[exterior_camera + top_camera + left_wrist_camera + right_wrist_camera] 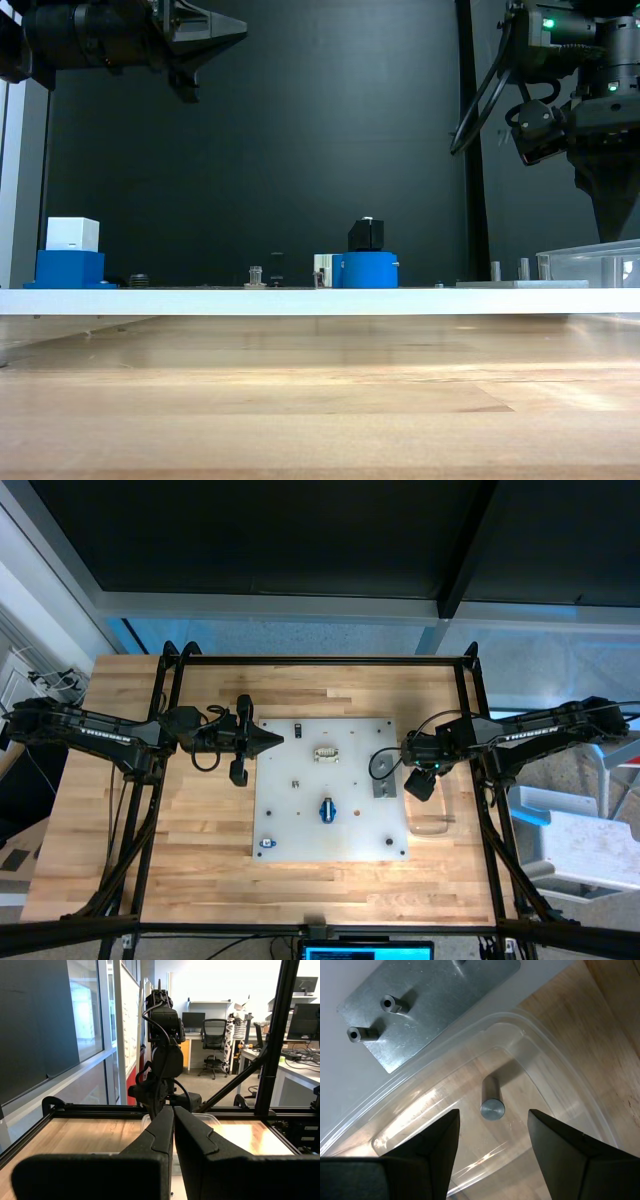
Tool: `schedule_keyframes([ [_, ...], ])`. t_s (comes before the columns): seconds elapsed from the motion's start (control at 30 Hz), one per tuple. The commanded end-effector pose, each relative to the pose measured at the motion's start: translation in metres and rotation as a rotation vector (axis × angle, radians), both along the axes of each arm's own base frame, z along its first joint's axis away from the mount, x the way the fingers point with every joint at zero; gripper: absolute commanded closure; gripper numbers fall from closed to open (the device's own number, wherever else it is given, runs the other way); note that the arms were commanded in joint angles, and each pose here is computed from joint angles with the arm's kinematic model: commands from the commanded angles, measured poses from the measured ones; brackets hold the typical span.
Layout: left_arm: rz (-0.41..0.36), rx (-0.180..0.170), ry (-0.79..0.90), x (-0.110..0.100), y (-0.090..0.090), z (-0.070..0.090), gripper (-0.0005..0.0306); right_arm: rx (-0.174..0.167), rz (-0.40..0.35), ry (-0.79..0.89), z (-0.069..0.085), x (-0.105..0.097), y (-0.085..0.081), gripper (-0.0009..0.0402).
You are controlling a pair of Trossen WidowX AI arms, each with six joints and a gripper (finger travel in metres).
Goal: Pick the 16mm cylinder and place it in the taskboard
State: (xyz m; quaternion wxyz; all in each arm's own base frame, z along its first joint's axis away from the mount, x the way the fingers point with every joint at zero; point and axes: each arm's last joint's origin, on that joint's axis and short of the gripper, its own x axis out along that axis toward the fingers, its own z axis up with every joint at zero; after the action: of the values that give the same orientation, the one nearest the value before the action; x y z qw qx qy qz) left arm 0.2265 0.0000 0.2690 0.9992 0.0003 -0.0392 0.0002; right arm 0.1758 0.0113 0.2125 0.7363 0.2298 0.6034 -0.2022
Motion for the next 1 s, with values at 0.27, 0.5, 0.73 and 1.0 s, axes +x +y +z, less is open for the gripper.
schedule_keyframes([
  [0.27, 0.0, 0.0, 0.0, 0.0, 0.0, 0.0, 0.03, 0.002, -0.01, 0.002, -0.009, -0.001, 0.0, 0.0183],
  [0.5, 0.0, 0.0, 0.0, 0.0, 0.0, 0.0, 0.03, 0.004, -0.012, -0.022, -0.019, -0.001, 0.001, 0.0183],
  [0.73, 0.0, 0.0, 0.0, 0.0, 0.0, 0.0, 0.03, -0.018, -0.011, -0.014, -0.028, -0.004, 0.0, 0.0183],
  [1.0, 0.0, 0.0, 0.0, 0.0, 0.0, 0.0, 0.03, -0.021, -0.011, -0.025, -0.034, -0.005, 0.0, 0.0183],
])
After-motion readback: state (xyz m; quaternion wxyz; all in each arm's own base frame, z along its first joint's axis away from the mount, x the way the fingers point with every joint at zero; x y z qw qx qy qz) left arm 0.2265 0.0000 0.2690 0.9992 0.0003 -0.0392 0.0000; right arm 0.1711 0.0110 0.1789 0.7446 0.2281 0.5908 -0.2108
